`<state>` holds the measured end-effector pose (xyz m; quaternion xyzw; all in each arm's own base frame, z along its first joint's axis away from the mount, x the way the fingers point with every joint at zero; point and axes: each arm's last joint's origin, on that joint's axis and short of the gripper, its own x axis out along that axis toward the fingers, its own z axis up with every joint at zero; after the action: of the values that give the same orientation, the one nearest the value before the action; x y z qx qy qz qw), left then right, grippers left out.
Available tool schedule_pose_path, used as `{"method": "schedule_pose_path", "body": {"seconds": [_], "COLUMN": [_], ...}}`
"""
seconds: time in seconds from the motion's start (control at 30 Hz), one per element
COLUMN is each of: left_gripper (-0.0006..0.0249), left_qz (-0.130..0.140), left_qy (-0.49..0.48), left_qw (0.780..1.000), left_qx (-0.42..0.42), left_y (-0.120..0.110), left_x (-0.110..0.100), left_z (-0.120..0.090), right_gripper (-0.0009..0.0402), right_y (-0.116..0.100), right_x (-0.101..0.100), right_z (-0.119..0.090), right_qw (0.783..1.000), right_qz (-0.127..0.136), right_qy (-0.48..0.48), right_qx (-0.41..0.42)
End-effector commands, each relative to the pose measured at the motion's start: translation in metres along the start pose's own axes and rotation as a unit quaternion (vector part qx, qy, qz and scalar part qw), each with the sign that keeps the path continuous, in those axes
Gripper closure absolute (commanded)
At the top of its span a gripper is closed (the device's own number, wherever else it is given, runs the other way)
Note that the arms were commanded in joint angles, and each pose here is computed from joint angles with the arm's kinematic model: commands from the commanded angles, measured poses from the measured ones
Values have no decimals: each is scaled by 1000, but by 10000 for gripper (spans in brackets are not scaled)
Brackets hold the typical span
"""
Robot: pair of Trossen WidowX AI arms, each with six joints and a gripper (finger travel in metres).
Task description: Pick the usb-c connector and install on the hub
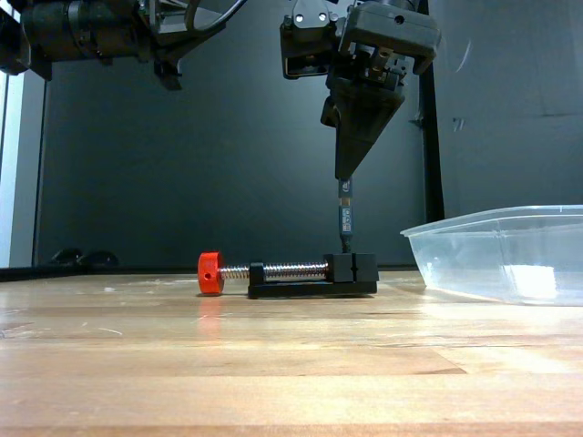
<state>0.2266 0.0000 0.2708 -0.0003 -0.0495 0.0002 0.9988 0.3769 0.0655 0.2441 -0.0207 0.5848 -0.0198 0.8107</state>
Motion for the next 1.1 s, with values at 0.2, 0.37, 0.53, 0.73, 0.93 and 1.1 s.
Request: {"method": "schedule_pose_path", "body": {"seconds": [0.2, 0.37, 0.53, 0.73, 0.93, 1.1], "left_gripper": [243, 243, 243, 243, 243, 243], "left_qz": [0, 0, 0, 0, 0, 0], "left_qy": [0, 0, 0, 0, 0, 0], "left_qw": [1000, 1000, 1000, 1000, 1000, 1000], "left_qx": [0, 0, 0, 0, 0, 0], "left_y": [0, 0, 0, 0, 0, 0], "left_x": [0, 0, 0, 0, 0, 0], "left_z": [0, 0, 0, 0, 0, 0], "right_gripper": [393, 393, 393, 393, 393, 393], "right_y": [0, 0, 0, 0, -1, -2], "right_x": [1, 3, 5, 6, 6, 6], "right_z": [0, -1, -2, -3, -3, -3], "right_qw": [1000, 1000, 1000, 1000, 1000, 1000], "right_qz": [0, 0, 0, -1, -1, -1], "right_qy": [1, 2, 1, 3, 3, 2], "right_qx": [-1, -3, -3, -3, -7, -9]}}
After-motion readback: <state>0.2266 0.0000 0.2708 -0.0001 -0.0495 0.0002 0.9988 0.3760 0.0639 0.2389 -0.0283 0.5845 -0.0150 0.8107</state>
